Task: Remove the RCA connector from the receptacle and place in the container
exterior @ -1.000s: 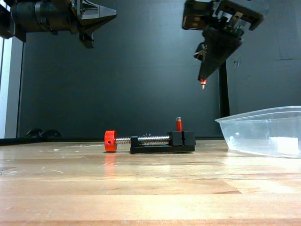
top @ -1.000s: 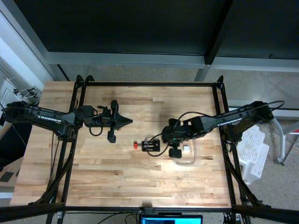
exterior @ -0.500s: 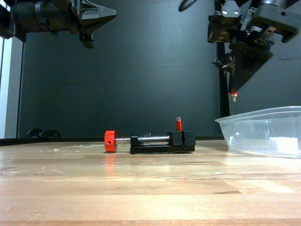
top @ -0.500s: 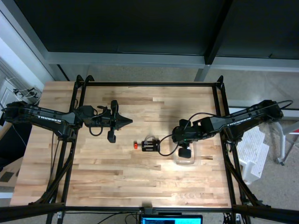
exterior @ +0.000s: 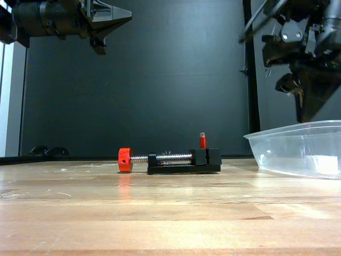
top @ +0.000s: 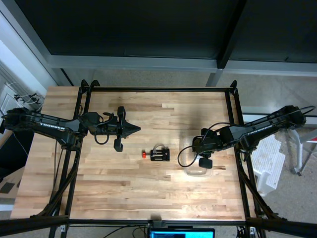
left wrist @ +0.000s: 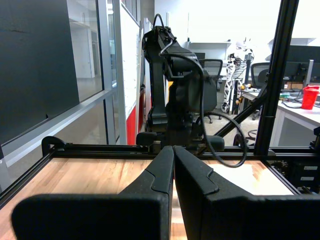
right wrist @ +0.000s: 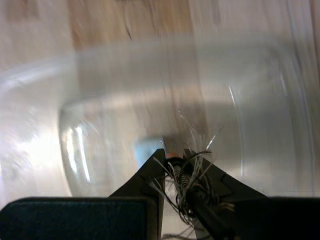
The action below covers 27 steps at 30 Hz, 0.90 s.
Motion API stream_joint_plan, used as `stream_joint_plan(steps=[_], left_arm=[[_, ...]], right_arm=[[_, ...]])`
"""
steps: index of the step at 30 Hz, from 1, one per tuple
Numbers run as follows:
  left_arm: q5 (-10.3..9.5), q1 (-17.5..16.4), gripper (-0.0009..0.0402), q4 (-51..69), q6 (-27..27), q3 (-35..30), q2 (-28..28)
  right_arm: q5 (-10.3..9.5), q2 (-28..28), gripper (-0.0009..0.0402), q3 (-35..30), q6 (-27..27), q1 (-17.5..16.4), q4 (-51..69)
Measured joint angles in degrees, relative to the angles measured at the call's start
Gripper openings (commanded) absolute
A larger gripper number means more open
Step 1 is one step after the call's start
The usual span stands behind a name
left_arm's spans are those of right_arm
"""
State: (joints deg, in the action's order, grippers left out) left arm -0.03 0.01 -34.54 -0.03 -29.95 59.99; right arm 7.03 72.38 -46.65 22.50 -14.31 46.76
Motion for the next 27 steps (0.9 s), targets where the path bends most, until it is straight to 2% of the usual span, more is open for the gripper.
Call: stream_joint_plan(steps=[4, 11, 27], left_arm=[[0.00, 0.00, 0.0000, 0.00, 0.00, 0.02, 0.00], [-0.02, 0.00, 0.0000, 0.00, 0.02, 0.00, 0.00], [-0.02, 0.00, 0.0000, 0.00, 0.00, 0.02, 0.00]], right_arm=[[0.85, 0.00, 0.0019, 0.44, 1.09, -0.11, 0.44], [1.14, 0.02, 0.0058, 0.48, 1.18, -0.22, 0.33], [1.03, 0.09, 0.0132, 0.48, 2.60, -0.26, 0.15]])
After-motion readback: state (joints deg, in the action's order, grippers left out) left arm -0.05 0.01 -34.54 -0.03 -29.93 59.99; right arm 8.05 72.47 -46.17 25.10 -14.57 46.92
